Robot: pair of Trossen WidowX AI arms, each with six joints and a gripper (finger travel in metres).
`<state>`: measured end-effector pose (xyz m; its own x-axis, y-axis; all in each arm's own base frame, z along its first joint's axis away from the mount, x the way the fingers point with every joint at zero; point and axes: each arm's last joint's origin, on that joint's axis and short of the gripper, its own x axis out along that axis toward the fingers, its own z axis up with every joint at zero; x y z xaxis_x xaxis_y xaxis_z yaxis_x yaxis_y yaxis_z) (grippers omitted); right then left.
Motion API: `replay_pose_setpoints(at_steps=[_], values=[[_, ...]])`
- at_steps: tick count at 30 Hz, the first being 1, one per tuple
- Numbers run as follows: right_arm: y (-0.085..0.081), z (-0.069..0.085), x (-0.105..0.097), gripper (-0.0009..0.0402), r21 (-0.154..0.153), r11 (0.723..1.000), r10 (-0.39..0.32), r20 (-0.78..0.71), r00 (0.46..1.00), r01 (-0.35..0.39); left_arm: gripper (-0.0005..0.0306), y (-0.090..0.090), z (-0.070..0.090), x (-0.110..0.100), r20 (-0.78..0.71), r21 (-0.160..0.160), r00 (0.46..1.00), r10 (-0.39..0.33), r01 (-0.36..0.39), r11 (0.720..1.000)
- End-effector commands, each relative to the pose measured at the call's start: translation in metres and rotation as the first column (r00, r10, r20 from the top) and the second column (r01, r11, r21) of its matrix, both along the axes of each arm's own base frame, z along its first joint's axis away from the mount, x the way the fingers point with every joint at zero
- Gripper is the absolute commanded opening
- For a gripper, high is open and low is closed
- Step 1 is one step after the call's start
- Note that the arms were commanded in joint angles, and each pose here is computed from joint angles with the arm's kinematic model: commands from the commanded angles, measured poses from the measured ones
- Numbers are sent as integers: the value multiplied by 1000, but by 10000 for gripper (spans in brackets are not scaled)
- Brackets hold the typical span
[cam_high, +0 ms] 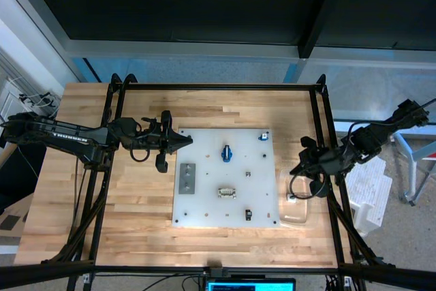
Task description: Pick the USB connector and install on taskboard
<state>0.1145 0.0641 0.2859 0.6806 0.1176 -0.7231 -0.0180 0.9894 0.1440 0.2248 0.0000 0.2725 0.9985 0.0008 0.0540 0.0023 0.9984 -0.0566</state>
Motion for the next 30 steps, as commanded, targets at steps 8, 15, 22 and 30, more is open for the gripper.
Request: replay_pose_setpoints(at_steps=[8, 15, 22, 30], values=[[18, -14, -8, 0, 13, 1000, -3, -166, 986, 6, 0, 0, 0, 0, 0, 0, 1000, 0, 0, 1000], [31, -23, -13, 0, 6, 1000, -21, -256, 966, 23, 0, 0, 0, 0, 0, 0, 1000, 0, 0, 1000], [47, -33, -11, 0, -25, 999, -33, -320, 947, 27, 0, 0, 0, 0, 0, 0, 1000, 0, 0, 1000], [60, -43, -12, 3, -53, 997, -65, -378, 924, 48, 0, 0, 0, 0, 0, 0, 1000, 0, 0, 1000]])
